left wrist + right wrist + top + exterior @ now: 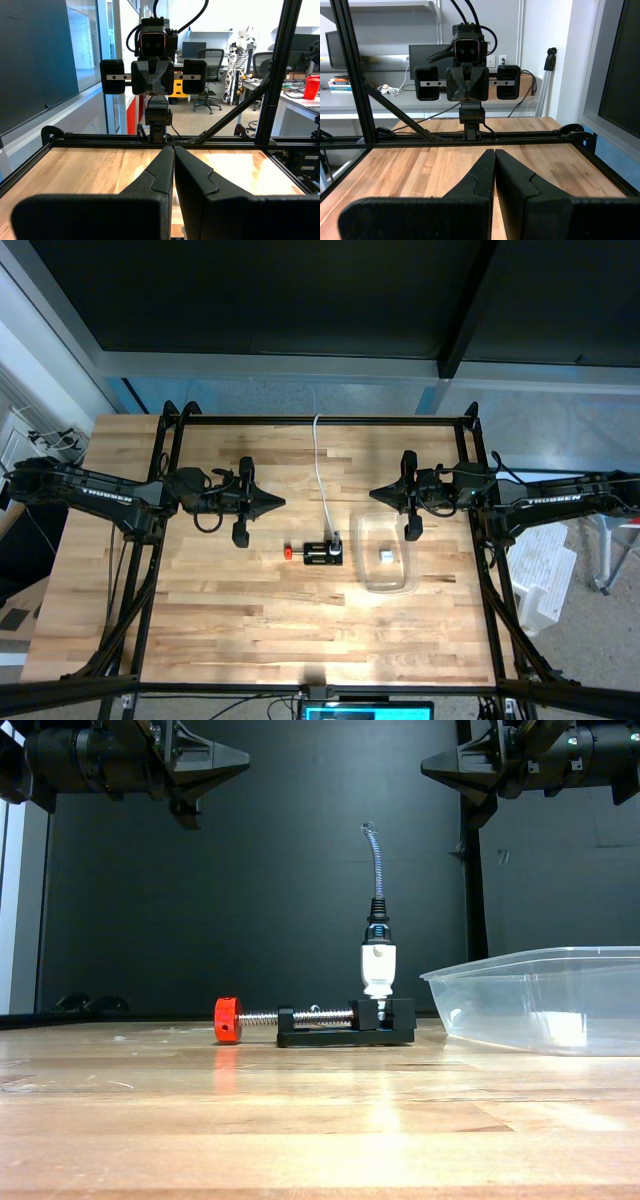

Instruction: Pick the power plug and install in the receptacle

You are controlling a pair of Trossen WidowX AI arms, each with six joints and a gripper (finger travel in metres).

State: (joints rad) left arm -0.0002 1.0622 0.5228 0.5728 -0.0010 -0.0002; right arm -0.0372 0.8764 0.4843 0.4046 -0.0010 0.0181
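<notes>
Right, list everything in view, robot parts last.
table: one, light wood, under everything.
vise: one, black with an orange-red knob, table centre.
receptacle: one, white, upright in the vise.
cable: one, white, from the receptacle toward the far edge.
tray: one, clear plastic, right of the vise.
cube: one, white-grey, inside the tray.
power plug: not made out in any view.
left gripper: one, black, raised left of centre, fingers shut.
right gripper: one, black, raised right of centre, fingers shut.
</notes>
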